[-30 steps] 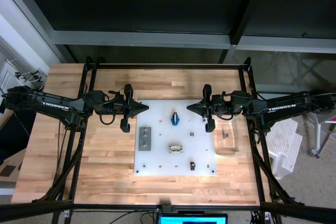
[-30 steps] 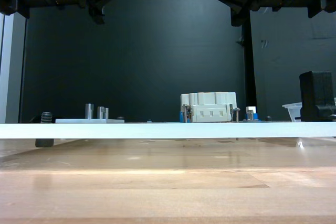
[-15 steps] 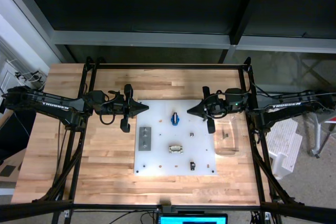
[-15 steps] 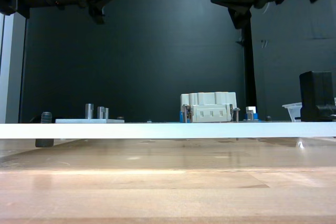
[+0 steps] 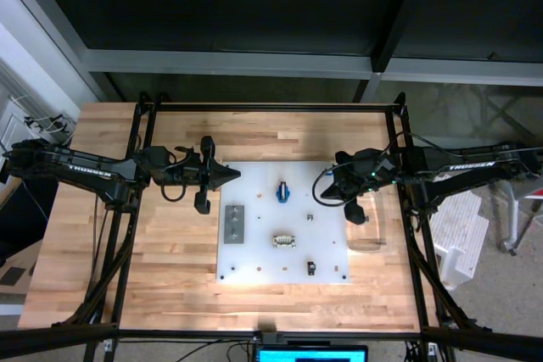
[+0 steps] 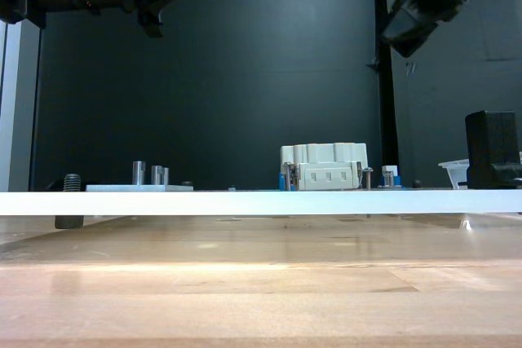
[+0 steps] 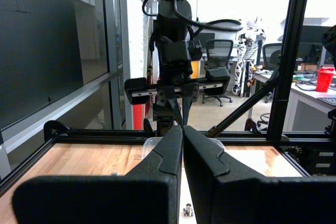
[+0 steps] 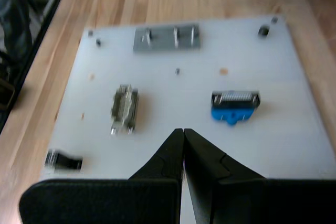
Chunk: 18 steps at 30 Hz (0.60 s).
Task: Pick the 16mm bar and install on taskboard
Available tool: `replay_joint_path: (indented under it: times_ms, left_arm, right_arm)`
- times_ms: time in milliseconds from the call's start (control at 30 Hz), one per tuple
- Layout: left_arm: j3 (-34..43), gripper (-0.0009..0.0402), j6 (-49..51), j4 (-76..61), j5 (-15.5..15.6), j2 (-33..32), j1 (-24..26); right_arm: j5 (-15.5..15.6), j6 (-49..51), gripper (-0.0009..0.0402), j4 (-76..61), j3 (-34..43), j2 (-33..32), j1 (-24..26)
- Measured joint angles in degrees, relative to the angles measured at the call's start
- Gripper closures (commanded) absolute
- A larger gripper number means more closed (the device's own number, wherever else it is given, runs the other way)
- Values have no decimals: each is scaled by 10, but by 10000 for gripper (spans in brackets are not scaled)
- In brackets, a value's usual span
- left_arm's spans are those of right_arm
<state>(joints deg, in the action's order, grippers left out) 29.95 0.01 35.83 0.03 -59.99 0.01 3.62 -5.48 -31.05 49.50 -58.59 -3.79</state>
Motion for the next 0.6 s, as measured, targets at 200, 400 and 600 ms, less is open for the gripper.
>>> replay_joint_path:
  times_ms: [200, 400, 600]
  left_arm:
    - [0, 393, 0, 0, 0, 0, 0]
    - [0, 393, 0, 0, 0, 0, 0]
    - [0, 393, 0, 0, 0, 0, 0]
  right_arm:
    - [-26, 0, 393, -79, 24, 0, -28]
    - [-33, -2, 393, -177, 61, 0, -44]
    - [-75, -5, 393, -266, 87, 0, -63]
